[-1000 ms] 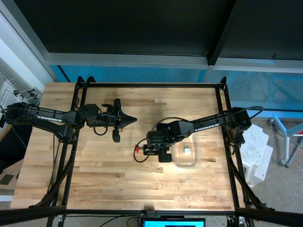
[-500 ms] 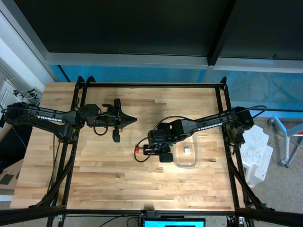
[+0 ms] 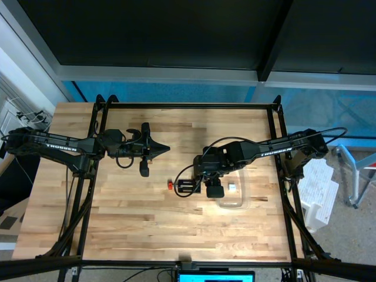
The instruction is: Pick the usb-c connector and install on the hub
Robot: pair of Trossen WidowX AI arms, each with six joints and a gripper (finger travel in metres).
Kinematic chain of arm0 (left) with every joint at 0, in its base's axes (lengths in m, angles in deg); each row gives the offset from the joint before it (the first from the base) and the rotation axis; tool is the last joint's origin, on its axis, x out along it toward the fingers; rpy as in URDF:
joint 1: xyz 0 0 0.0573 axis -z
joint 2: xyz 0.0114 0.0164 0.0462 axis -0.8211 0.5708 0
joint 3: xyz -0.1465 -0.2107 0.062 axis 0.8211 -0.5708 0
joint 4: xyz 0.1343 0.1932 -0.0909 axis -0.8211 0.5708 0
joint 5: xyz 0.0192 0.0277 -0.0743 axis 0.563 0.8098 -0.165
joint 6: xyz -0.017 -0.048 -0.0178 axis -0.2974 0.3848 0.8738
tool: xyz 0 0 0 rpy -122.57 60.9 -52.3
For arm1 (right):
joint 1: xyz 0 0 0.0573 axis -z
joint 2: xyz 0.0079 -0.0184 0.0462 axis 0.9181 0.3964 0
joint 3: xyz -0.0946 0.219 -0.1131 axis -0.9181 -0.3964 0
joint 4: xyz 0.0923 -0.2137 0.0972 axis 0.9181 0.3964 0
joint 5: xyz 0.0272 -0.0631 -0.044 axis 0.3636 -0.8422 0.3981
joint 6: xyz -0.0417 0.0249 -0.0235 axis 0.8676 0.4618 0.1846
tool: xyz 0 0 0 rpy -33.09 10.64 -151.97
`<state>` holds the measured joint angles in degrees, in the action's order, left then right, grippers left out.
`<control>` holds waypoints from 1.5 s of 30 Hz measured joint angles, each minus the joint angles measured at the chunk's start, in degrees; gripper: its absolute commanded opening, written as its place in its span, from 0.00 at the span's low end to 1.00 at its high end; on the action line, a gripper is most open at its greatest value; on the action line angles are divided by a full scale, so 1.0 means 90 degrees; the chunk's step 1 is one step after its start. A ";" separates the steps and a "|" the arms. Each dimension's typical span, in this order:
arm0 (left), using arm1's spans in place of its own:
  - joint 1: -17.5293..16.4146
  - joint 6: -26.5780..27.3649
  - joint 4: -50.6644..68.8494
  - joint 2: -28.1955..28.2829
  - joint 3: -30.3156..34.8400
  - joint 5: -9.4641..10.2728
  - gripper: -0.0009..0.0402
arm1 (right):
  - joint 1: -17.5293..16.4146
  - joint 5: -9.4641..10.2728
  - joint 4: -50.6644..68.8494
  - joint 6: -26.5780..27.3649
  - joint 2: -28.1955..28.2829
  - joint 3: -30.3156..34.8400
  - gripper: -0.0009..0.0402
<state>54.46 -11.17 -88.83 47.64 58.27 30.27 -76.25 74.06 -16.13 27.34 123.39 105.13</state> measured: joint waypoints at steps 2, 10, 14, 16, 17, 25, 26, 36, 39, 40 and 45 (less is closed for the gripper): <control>0.0000 0.0000 0.0000 -0.0002 -0.0002 0.0000 0.02 | -0.0002 -0.0073 -0.0010 -0.0002 -0.0070 -0.0090 0.42; 0.0000 -0.0002 0.0000 -0.0002 -0.0002 0.0000 0.02 | 0.0007 -0.0090 -0.0049 -0.0051 -0.0148 -0.0182 0.42; 0.0000 0.0000 0.0000 -0.0002 0.0000 0.0000 0.02 | 0.0141 -0.0063 -0.0257 -0.0049 -0.0486 -0.0355 0.40; 0.0000 -0.0002 0.0000 -0.0002 -0.0002 0.0000 0.02 | 0.0274 -0.0066 -0.0692 -0.0024 -0.0850 -0.0588 0.36; 0.0000 0.0000 0.0000 0.0000 0.0000 0.0000 0.02 | 0.0342 -0.0068 -0.0971 0.0002 -0.1049 -0.0738 0.34; 0.0000 0.0000 0.0000 0.0000 -0.0002 0.0000 0.02 | 0.0831 -0.0063 -0.3228 0.0248 -0.2562 -0.2225 0.15; 0.0000 0.0000 0.0000 0.0000 0.0000 0.0000 0.02 | 0.0882 -0.0053 -0.3485 0.0274 -0.2718 -0.2399 0.13; 0.0000 0.0000 0.0000 0.0000 0.0000 0.0000 0.02 | 0.1129 0.0010 -0.5639 0.0534 -0.3910 -0.3883 0.03; 0.0000 -0.0002 0.0000 0.0000 -0.0002 0.0000 0.02 | 0.1171 0.0056 -0.6084 0.0544 -0.4221 -0.4250 0.02; 0.0000 -0.0002 0.0000 0.0000 0.0000 0.0000 0.02 | 0.1192 0.0129 -0.6234 0.0554 -0.4320 -0.4364 0.02; 0.0000 0.0000 0.0000 0.0000 -0.0002 0.0000 0.02 | 0.1285 0.0338 -0.6885 0.0551 -0.4702 -0.4857 0.02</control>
